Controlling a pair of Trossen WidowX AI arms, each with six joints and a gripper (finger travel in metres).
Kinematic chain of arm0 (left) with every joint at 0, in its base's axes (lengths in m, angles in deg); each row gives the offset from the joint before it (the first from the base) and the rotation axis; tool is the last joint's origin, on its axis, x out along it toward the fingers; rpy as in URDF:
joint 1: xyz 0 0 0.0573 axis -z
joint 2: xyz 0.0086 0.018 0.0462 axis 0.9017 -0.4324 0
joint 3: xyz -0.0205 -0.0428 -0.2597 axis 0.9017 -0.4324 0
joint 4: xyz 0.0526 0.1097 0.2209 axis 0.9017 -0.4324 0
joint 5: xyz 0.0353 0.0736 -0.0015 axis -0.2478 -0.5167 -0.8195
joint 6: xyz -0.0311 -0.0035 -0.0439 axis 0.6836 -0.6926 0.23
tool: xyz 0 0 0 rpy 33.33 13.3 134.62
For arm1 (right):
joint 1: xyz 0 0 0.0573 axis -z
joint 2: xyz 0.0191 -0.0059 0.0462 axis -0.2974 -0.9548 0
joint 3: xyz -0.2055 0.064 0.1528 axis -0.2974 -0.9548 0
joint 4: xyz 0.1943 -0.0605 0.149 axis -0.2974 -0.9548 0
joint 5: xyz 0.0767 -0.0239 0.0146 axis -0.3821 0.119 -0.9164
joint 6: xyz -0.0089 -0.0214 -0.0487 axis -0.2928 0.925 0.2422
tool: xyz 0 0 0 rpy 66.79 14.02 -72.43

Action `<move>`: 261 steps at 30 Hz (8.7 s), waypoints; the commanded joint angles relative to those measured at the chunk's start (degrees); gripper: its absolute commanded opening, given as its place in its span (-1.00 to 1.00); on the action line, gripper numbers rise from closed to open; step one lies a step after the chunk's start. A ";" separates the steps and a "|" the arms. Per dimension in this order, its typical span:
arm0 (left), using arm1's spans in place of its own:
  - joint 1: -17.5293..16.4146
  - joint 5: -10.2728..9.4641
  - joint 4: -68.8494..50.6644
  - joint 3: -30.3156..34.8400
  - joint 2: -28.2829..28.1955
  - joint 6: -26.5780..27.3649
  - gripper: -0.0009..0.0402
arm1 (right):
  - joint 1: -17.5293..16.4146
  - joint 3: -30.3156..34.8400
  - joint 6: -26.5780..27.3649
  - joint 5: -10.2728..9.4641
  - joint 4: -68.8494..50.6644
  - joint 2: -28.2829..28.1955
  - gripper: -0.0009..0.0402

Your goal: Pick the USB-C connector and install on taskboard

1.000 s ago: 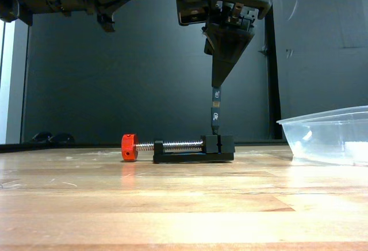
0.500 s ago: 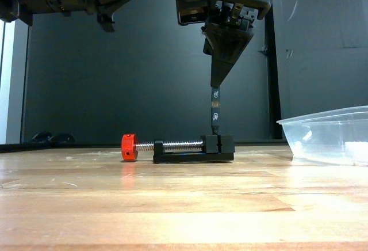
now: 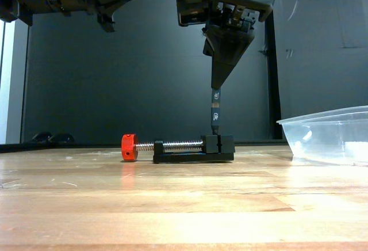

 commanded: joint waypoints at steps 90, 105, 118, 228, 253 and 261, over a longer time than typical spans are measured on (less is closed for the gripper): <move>0.00 0.00 -1.03 0.02 -0.02 0.00 -0.96 | 2.62 -7.85 6.10 0.52 8.48 20.46 -0.58; 0.00 0.00 -1.03 0.02 -0.02 0.00 -0.96 | 6.91 -32.98 9.11 0.31 50.25 36.52 -0.96; 0.00 0.00 -1.03 0.02 -0.02 0.00 -0.96 | 7.98 -49.31 7.96 -1.22 78.12 43.91 -0.96; 0.00 0.00 -1.03 0.02 -0.02 0.00 -0.96 | 8.72 -53.59 6.54 -3.02 82.44 45.62 -0.96; -0.02 0.00 -1.03 0.02 -0.02 0.00 -0.96 | 8.72 -53.59 6.54 -3.04 81.26 45.62 -0.96; -0.02 0.00 -1.03 0.02 -0.02 0.00 -0.96 | 8.72 -53.59 6.54 -3.04 81.26 45.62 -0.96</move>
